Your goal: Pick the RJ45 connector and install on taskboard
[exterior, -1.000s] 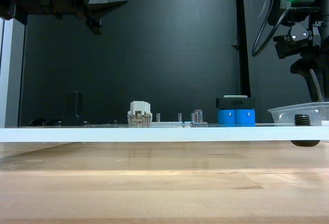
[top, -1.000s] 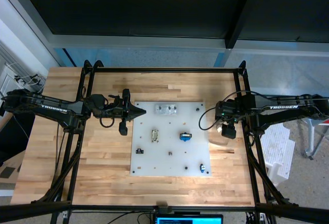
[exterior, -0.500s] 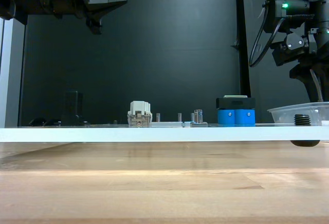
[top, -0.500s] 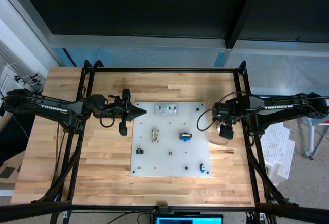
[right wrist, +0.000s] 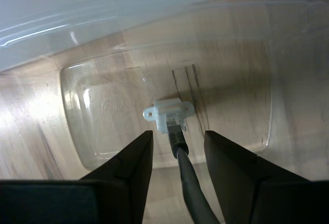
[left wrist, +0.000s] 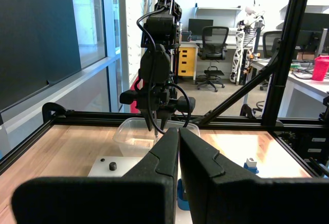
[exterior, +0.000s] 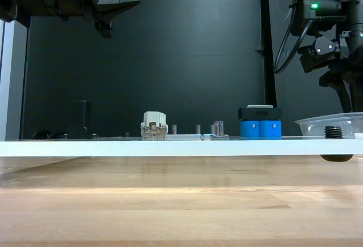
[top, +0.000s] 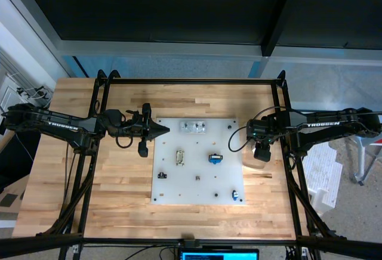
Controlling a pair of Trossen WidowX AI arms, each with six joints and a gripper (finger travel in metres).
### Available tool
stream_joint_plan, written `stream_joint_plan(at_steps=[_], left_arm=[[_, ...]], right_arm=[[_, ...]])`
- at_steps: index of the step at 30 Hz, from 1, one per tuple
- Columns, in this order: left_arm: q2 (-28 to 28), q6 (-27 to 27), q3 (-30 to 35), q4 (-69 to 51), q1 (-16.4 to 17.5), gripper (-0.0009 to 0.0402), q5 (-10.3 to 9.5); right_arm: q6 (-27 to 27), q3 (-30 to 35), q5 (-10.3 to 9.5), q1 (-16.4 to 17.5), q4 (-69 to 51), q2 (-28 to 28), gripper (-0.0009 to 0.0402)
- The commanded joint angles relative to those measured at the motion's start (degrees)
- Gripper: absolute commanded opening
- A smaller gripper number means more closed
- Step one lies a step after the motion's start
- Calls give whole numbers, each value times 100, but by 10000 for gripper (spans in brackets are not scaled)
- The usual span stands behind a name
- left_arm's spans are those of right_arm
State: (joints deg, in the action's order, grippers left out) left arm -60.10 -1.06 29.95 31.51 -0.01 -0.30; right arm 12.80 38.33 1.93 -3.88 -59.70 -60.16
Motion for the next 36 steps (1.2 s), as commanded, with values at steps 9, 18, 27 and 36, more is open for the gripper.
stream_joint_plan(at_steps=[9,18,27,36], left_arm=[[0,0,0,0,0,0,2],[-2,0,0,2,2,0,2],[0,0,0,2,0,0,2],[0,0,0,0,0,0,2]], right_arm=[[4,4,-2,0,20,0,70],[7,4,0,2,17,0,22],[4,11,-4,2,15,0,1],[-22,234,-2,2,-98,2,0]])
